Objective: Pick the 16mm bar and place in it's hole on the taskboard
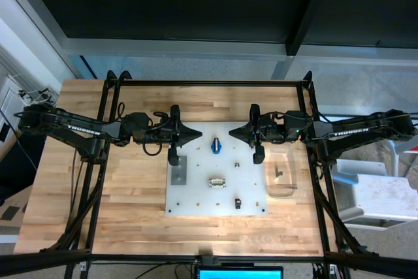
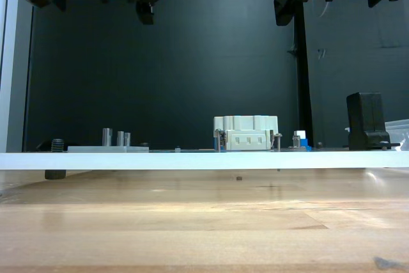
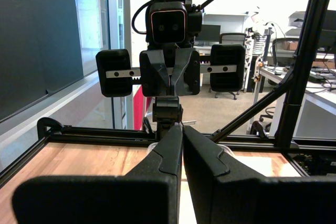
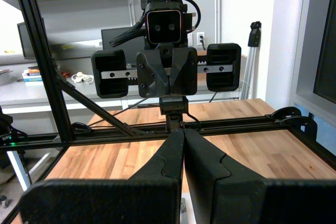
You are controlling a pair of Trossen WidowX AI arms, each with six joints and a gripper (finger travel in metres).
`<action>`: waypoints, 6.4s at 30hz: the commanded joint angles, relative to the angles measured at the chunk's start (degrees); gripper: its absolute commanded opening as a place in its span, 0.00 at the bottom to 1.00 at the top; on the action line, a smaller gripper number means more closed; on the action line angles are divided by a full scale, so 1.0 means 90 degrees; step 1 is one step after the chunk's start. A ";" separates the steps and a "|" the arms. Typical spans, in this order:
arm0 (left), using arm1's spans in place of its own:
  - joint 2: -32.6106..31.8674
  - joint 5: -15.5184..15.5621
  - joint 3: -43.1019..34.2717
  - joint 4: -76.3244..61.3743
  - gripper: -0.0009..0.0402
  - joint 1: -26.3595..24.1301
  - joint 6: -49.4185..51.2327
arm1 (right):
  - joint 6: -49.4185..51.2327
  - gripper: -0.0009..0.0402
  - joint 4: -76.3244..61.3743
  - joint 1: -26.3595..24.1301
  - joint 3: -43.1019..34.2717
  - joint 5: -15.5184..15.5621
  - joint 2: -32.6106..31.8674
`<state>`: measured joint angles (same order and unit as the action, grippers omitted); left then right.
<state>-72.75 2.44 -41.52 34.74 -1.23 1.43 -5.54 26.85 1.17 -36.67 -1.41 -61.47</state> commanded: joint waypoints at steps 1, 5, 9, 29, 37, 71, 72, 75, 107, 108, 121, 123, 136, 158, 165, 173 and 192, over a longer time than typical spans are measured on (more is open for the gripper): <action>0.0000 -0.0002 0.0002 0.0002 0.02 0.0002 0.0000 | 0.0002 0.02 -0.0044 0.0000 0.0000 -0.0002 -0.0002; 0.0000 -0.0002 0.0002 0.0002 0.02 0.0002 0.0000 | 0.0002 0.02 -0.0044 -0.0002 0.0000 -0.0002 -0.0002; 0.0000 -0.0002 0.0000 0.0002 0.02 0.0002 0.0000 | 0.0002 0.02 -0.0046 -0.0002 0.0000 -0.0002 -0.0002; 0.0000 -0.0002 0.0000 0.0002 0.02 0.0000 -0.0002 | -0.0359 0.02 -0.3667 0.0000 -0.1787 -0.0078 -0.0083; 0.0000 -0.0002 0.0000 0.0002 0.02 0.0000 0.0000 | -0.0325 0.02 -0.6717 0.0012 -0.3269 -0.0056 -0.0532; 0.0000 -0.0002 0.0002 -0.0017 0.02 0.0002 0.0000 | 0.2101 0.02 -1.2667 0.1100 -0.4583 -0.0070 -0.1226; 0.0000 -0.0002 0.0002 -0.0017 0.02 0.0002 0.0000 | 0.2108 0.02 -1.2665 0.1120 -0.4583 -0.0070 -0.1226; 0.0000 -0.0002 0.0000 -0.0017 0.02 0.0002 -0.0002 | 0.2113 0.02 -1.2660 0.1139 -0.4580 -0.0070 -0.1226; 0.0000 -0.0002 0.0002 -0.0017 0.02 0.0002 0.0000 | 0.6203 0.17 -1.1485 0.1598 -0.2820 -0.0058 -0.1226; 0.0000 -0.0002 0.0002 -0.0017 0.02 0.0000 -0.0002 | 0.6368 0.20 -1.1368 0.1644 -0.2708 -0.0056 -0.1226; 0.0000 -0.0002 0.0002 -0.0017 0.02 0.0000 0.0000 | 0.6929 0.42 -1.0280 0.2076 -0.1540 -0.0034 -0.1217; 0.0000 -0.0002 0.0000 -0.0017 0.02 0.0002 0.0000 | 0.7021 0.44 -1.0159 0.2137 -0.1443 -0.0029 -0.1217; 0.0000 -0.0002 0.0002 -0.0017 0.02 0.0000 -0.0002 | 0.7215 0.50 -0.9221 0.2268 -0.0699 0.0007 -0.1214; 0.0000 0.0000 0.0002 -0.0017 0.02 0.0002 0.0000 | 0.7220 0.31 -0.8735 0.2256 -0.0231 0.0160 -0.1214; 0.0000 0.0000 0.0000 -0.0017 0.02 0.0002 0.0000 | 0.7220 0.17 -0.8733 0.2254 -0.0231 0.0160 -0.1214; 0.0000 -0.0002 0.0002 -0.0017 0.02 0.0000 -0.0002 | 0.7186 0.03 -0.8740 0.2254 -0.0231 0.0160 -0.1214; 0.0000 -0.0002 0.0002 -0.0017 0.02 0.0000 -0.0002 | 0.4469 0.02 -1.0236 0.2249 -0.1821 0.0087 -0.0918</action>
<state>-72.73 2.44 -41.47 34.59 -1.23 1.43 37.78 -64.77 21.41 -51.70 -0.60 -69.71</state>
